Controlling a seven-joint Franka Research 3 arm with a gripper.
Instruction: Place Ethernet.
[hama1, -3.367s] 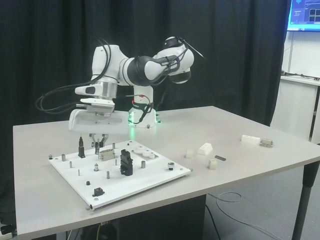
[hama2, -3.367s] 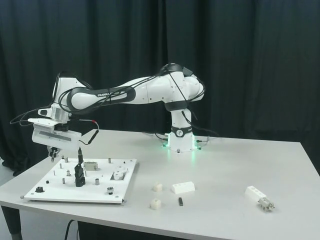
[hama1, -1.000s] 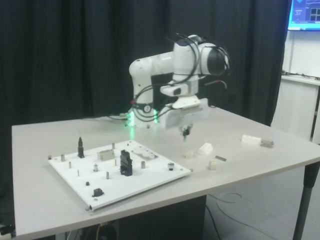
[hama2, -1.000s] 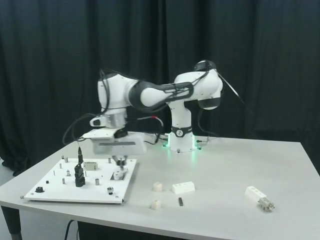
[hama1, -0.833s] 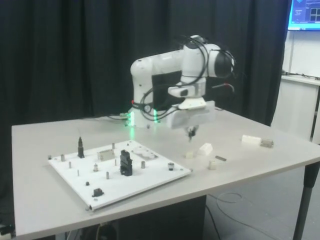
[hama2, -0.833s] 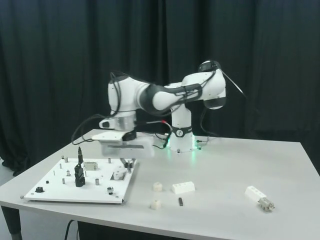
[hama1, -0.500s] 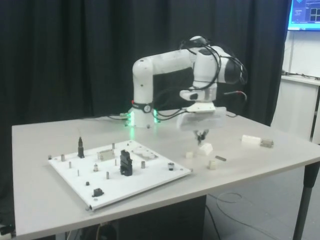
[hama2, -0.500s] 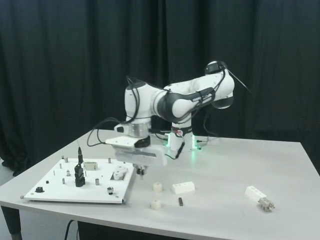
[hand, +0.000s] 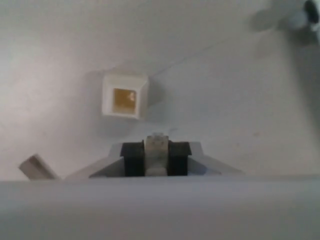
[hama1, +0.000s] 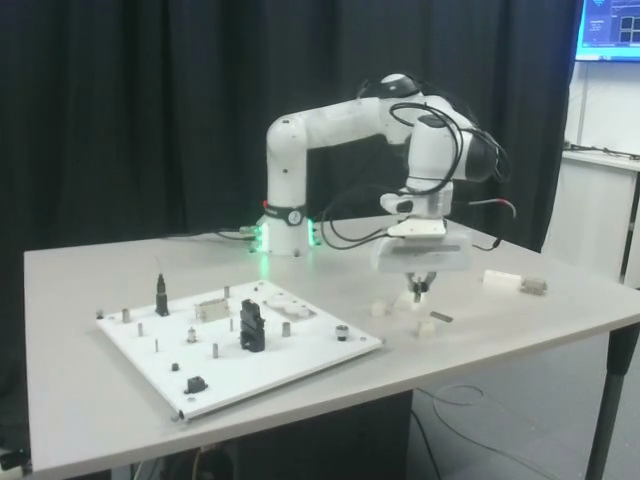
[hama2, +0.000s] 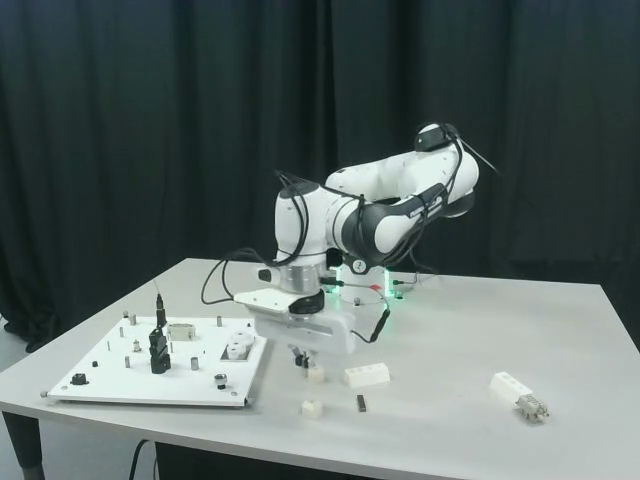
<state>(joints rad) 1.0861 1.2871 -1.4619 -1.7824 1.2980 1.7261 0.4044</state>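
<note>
While my end effector (hama2: 298, 358) hovers over a small white open-topped block (hand: 125, 95), probably the Ethernet part, on the table (hama2: 500, 320), well apart from the white board (hama2: 120, 388), I cannot tell its grip; placing looks undone.

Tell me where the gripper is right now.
In the second room view the gripper hangs low over the grey table, just off the white board, right beside a small white block.
</note>
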